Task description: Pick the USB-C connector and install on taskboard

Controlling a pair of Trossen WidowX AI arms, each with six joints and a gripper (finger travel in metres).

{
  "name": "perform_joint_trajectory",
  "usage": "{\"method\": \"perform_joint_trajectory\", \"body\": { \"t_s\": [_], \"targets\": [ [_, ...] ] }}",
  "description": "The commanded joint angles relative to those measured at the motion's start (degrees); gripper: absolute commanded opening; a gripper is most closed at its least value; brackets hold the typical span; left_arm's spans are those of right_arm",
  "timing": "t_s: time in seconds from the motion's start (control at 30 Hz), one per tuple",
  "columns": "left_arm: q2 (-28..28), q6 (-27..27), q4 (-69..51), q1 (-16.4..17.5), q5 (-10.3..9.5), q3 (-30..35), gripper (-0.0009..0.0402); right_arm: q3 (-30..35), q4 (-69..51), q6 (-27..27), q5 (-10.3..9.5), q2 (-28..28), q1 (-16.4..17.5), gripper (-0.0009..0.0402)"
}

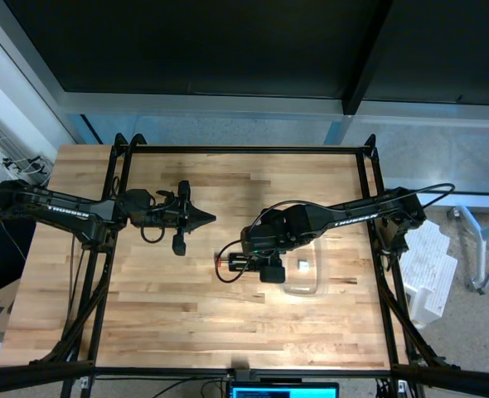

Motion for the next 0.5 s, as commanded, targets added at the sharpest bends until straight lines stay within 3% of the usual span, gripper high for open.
{"method": "perform_joint_trajectory", "body": {
  "t_s": [0.03,0.5],
  "targets": [
    [0.0,0.0,0.02,0.0,0.02,0.02,0.0,0.09,-0.2,-0.04,0.02,-0.9,0.02,0.0222],
    [0.0,0.0,0.02,0.0,0.02,0.02,0.0,0.09,-0.31,-0.17,0.0,-1.33,-0.02,0.0203]
  ]
}}
